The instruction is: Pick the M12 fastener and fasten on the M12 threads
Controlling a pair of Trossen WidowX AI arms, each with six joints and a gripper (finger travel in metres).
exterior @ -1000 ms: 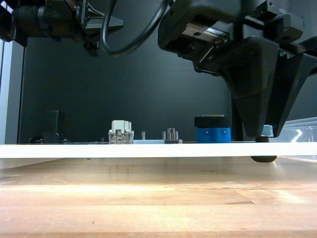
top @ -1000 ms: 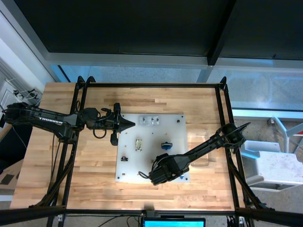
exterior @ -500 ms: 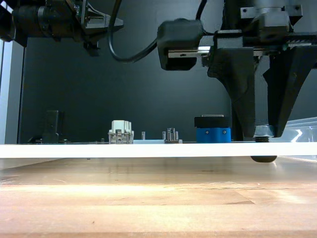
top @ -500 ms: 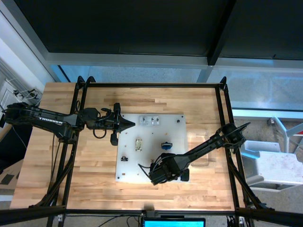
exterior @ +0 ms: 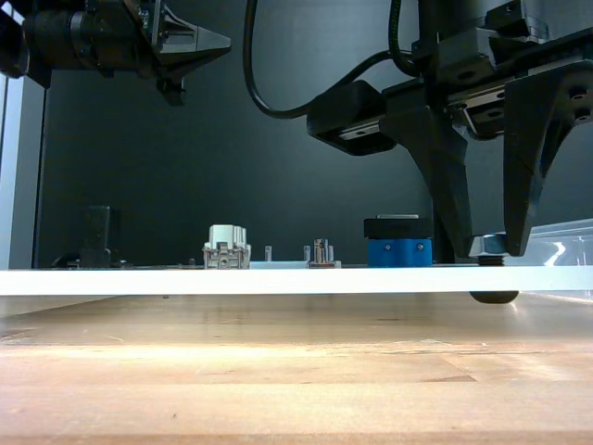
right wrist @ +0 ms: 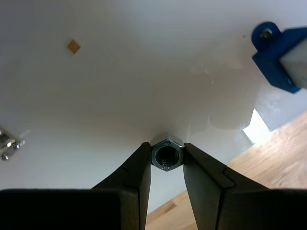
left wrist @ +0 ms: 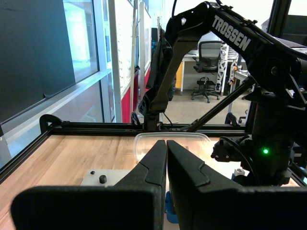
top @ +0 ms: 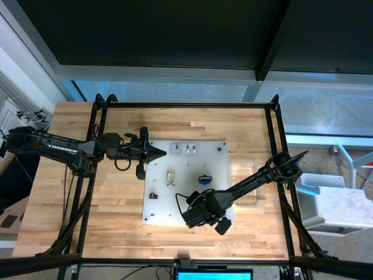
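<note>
"Where is the M12 nut (right wrist: pixel 166 154) sitting?"

"The right gripper (exterior: pixel 488 248) is clamping it between its fingertips, low over the white board's (top: pixel 163 210) near right edge; it is resting atop the dark stud (exterior: pixel 491 261); how far down, I cannot tell."

"And the left gripper (left wrist: pixel 166 143)?"

"It is hovering above the board's far left edge; its fingers are pressing together on nothing."

Left tool (left wrist: pixel 166 143) hovers raised, fingers (left wrist: pixel 148 167) together; right tool (exterior: pixel 488 248) points straight down, pinching the nut (right wrist: pixel 167 155).
</note>
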